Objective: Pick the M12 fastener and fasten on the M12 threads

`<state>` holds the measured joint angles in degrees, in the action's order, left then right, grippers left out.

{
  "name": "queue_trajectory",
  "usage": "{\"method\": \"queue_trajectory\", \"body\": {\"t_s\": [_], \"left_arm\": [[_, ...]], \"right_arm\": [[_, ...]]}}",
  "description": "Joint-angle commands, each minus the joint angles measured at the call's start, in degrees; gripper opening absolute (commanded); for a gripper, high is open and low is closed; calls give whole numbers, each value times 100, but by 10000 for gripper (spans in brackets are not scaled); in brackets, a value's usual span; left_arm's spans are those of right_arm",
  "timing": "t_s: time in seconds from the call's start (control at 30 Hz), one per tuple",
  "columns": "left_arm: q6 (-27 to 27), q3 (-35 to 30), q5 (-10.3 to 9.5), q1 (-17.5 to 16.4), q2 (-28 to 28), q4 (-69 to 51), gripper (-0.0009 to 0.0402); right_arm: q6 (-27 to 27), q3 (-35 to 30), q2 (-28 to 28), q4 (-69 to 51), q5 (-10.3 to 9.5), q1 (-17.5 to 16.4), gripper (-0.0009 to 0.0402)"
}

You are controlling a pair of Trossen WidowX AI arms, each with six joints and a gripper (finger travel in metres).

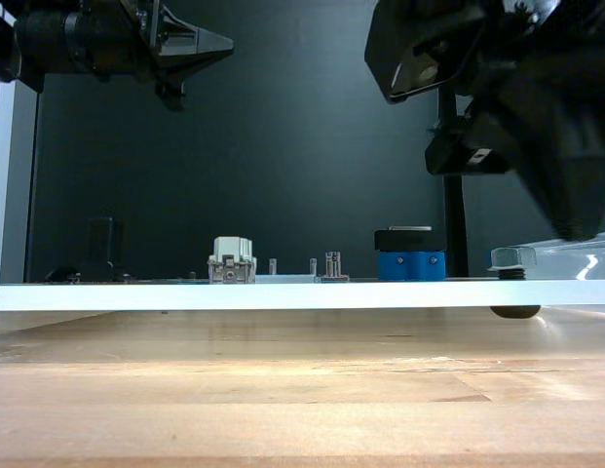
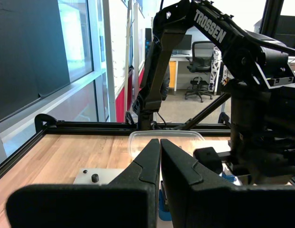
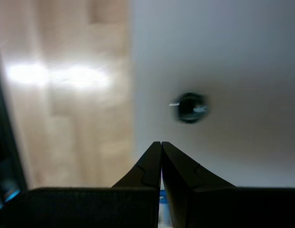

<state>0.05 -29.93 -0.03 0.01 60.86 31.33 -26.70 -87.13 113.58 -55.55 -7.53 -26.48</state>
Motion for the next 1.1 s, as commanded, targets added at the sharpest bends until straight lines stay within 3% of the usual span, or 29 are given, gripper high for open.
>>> {"method": "queue_trajectory", "body": {"t_s": [0.03,0.23,0.33,0.67,0.77,0.8,0.83,0.93,0.97,1.0,1.1], "left_arm": [[-2,-2,0,-2,0,2,0],[-2,-2,0,0,0,4,0],[-2,-2,0,0,0,2,0],[-2,-2,0,0,0,2,0],[-2,-2,2,-2,0,2,0],[-2,-2,0,0,0,2,0],[-2,-2,0,0,0,4,0],[-2,-2,0,0,0,2,0],[-2,-2,0,-2,0,2,0],[-2,-2,0,0,0,2,0],[-2,-2,0,-2,0,4,0]], "right_arm": [[-144,-11,-13,-11,378,-2,0],[-315,0,-13,-83,949,-2,0],[-411,0,15,-61,1128,0,0],[-439,35,55,210,1137,-2,0],[-433,44,55,223,1003,-2,0],[-400,48,55,223,872,-2,0],[-328,48,55,216,614,-2,0],[61,48,50,166,-601,-2,0],[103,48,48,116,-855,-2,0],[107,48,39,46,-957,-2,0],[92,48,7,-72,-855,-4,0]]}}
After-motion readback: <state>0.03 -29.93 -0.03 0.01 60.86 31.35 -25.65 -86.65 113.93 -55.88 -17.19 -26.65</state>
